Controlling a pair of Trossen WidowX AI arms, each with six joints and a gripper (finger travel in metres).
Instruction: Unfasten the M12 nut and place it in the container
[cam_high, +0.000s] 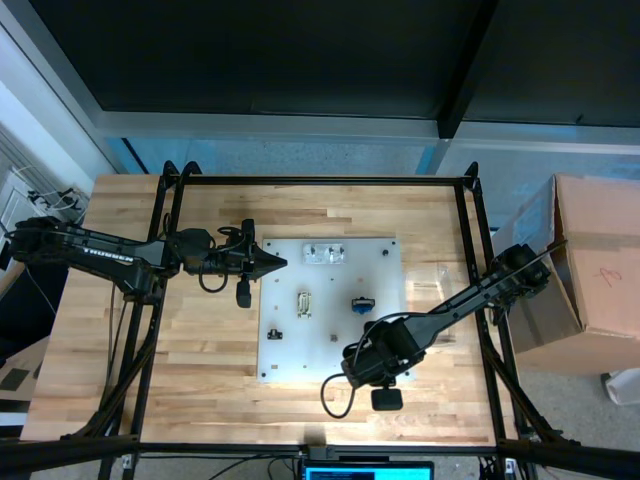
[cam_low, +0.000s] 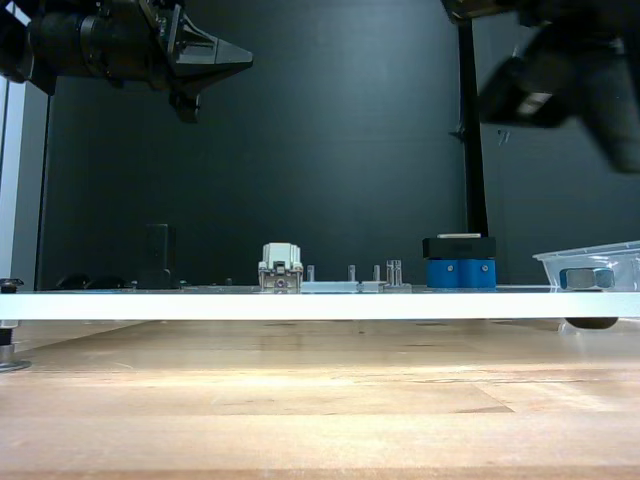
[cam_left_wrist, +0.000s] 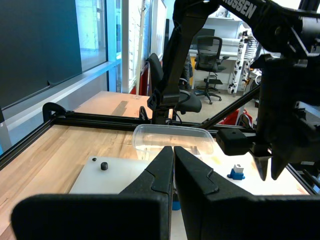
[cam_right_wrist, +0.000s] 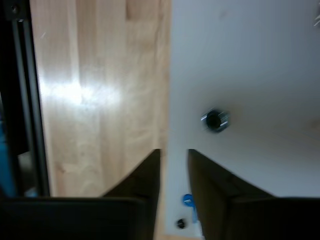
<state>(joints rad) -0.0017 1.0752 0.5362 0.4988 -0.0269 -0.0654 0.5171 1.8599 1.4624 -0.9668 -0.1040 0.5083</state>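
Both arms are held aloft: left gripper (cam_high: 281, 263) shut over the board's (cam_high: 330, 325) left edge, right gripper (cam_right_wrist: 174, 152) narrowly parted, empty, above the nut (cam_right_wrist: 223, 120) seated on its stud (cam_right_wrist: 213, 120).

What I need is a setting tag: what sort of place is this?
Likely a robotics lab: office chairs and windows behind a framed wooden table where the left gripper and right gripper hover over a white board.
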